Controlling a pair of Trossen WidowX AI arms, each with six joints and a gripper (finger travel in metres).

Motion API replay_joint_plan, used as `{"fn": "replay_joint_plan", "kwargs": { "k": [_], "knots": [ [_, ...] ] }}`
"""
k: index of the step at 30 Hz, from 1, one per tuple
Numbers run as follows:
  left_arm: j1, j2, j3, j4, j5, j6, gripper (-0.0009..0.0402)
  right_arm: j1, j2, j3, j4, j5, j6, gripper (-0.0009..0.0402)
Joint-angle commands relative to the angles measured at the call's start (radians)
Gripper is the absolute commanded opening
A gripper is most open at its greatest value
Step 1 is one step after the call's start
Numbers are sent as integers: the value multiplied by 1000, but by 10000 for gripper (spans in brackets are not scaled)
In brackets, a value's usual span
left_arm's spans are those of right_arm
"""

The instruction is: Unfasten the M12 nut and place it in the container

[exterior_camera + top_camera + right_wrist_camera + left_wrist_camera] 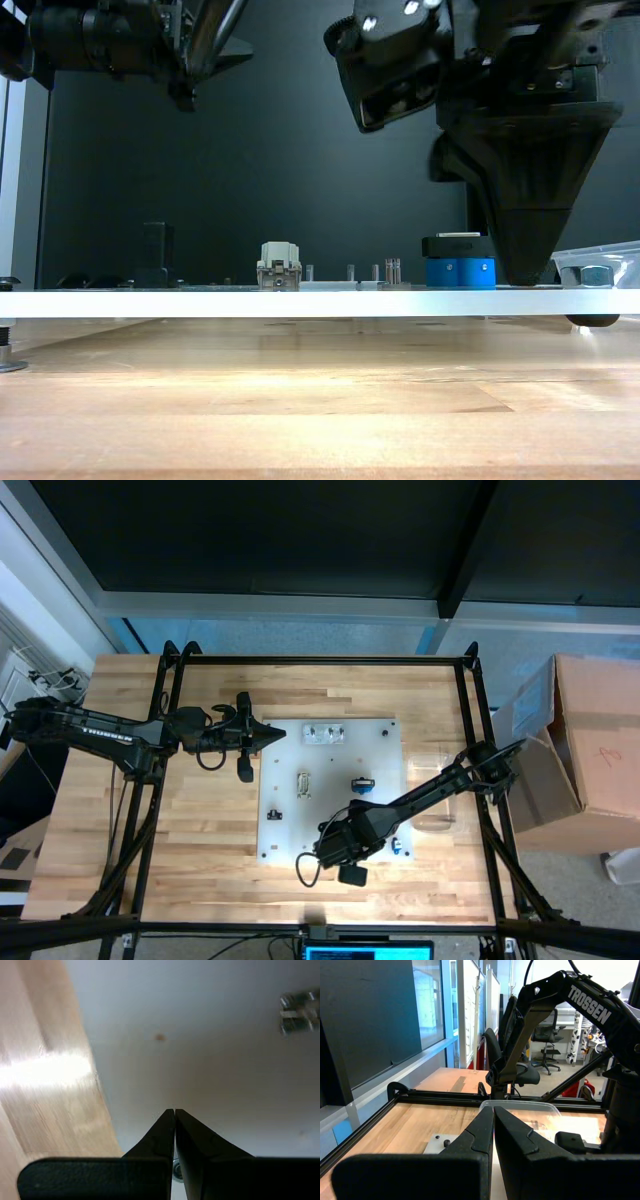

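Item 1. Counter (pixel 300 400): pale wood, carrying a white board (pixel 300 820).

Item 2. Right fingers (pixel 157 1140): closed tip to tip with nothing between them. They point straight down, tips at or just above the board's near part.

Item 3. Nut (pixel 590 275): small silver hexagon, lying free of any grip. It sits at board level just beside the right fingers on their container side, apart from them. No ribs of a stud show beneath it, so I cannot tell whether it sits run down on its stud. From above the arm covers that spot. Handling, as I judge it: steel, rigid, light and smooth enough to slip. It is best pinched across two opposite flats, not on the corners.

Item 4. Blue block (pixel 460 272): just behind the right fingers, on their inner side.

Item 5. Grey connector (pixel 279 268): mid-board, well apart from both pairs of fingers.

Item 6. Container (pixel 520 1103): clear plastic, beyond the right fingers and ahead of the left ones. No nut is visible inside.

Item 7. Left fingers (pixel 480 1132): closed, empty, held high over the board's far left edge.

Item 8. Lettering: "TROSSEN" in white on the right arm (pixel 590 1005). The cardboard box (pixel 590 750) carries a red mark I cannot read.
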Motion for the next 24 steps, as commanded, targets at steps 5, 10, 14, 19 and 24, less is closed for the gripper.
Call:
{"fn": "replay_joint_plan", "kwargs": {
  "k": [5, 10, 14, 19, 24],
  "knots": [
    [0, 0, 0, 0, 0, 0, 0, 0, -3, 0, 1, -2, -334, 0],
    [0, 0, 0, 0, 0, 0, 0, 0, -3, 0, 0, -5, -531, 0],
    [0, 0, 0, 0, 0, 0, 0, 0, -3, 0, 0, -5, -695, 0],
    [0, 0, 0, 0, 0, 0, 0, 0, -3, 0, -2, -5, -929, 0],
    [0, 0, 0, 0, 0, 0, 0, 0, -3, 0, -2, -5, -1036, 0]
  ]
}}
